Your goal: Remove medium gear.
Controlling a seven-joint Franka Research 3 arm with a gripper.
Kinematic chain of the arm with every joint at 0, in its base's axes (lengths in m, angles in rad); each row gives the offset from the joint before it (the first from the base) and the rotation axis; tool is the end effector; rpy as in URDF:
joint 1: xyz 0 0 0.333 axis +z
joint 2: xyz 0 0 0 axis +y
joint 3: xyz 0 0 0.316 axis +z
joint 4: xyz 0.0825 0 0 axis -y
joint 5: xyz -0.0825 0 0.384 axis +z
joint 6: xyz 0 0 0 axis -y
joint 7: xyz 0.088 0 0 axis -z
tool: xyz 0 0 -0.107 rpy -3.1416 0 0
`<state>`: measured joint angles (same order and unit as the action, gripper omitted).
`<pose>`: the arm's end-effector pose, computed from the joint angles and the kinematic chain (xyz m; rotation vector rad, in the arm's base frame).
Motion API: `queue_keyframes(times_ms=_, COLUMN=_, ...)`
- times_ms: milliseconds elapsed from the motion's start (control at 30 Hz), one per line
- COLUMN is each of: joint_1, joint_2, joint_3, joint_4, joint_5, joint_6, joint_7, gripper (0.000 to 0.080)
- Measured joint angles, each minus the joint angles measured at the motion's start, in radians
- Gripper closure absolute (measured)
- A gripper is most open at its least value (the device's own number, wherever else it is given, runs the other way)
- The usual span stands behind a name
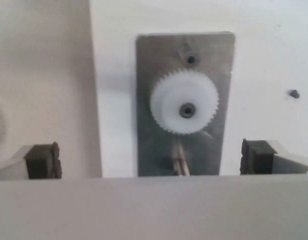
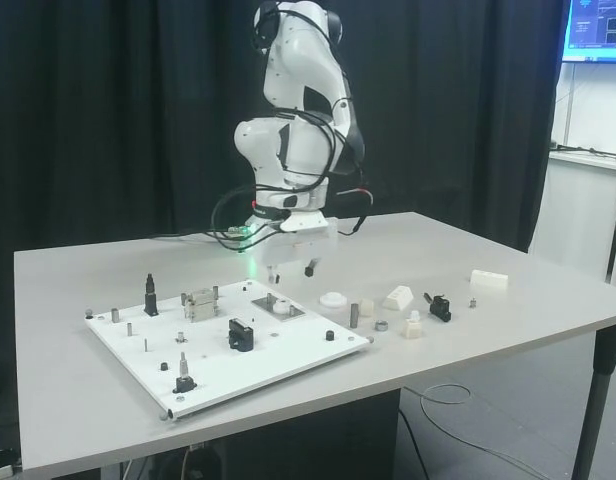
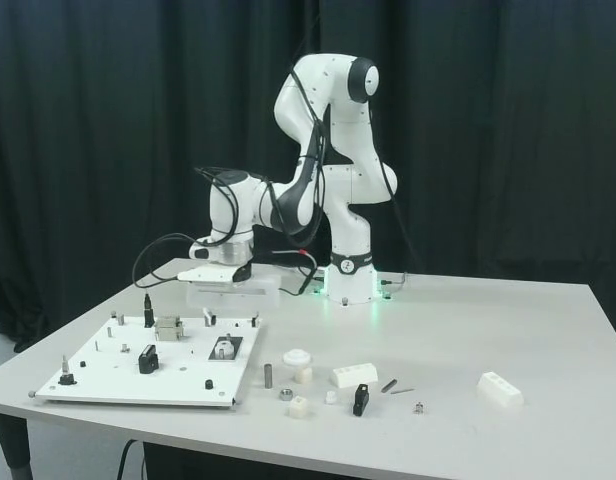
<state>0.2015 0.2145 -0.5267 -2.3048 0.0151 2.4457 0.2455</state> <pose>0.4928 -0.1687 0.2622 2.9196 -0.8632 -0.0731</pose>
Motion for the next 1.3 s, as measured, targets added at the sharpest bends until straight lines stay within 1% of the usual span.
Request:
queue_keyframes(times_ms=67, joint_1=-0.007, joint_2=0.004, joint_3=0.0, joint_4=0.003, joint_5=0.015, joint_6=0.0, joint_7=-0.016, gripper=0.0003)
queue_keyframes(times_ms=300, joint_1=-0.017, joint_2=0.024, joint_3=0.0, joint_4=0.013, joint_5=0.09, joint_6=0.001, joint_7=-0.092, gripper=0.0003)
queue_keyframes(times_ms=433, joint_1=-0.019, joint_2=0.037, joint_3=0.0, joint_4=0.018, joint_5=0.117, joint_6=0.006, joint_7=-0.124, gripper=0.0003)
queue_keyframes(times_ms=633, joint_1=-0.022, joint_2=0.052, joint_3=0.0, joint_4=0.021, joint_5=0.135, joint_6=0.023, joint_7=-0.145, gripper=0.0003)
queue_keyframes(times_ms=1000, joint_1=-0.025, joint_2=0.073, joint_3=0.0, joint_4=0.023, joint_5=0.139, joint_6=0.045, joint_7=-0.153, gripper=0.0003)
queue_keyframes(times_ms=1300, joint_1=-0.028, joint_2=0.097, joint_3=0.0, joint_4=0.023, joint_5=0.155, joint_6=0.061, joint_7=-0.167, gripper=0.0003)
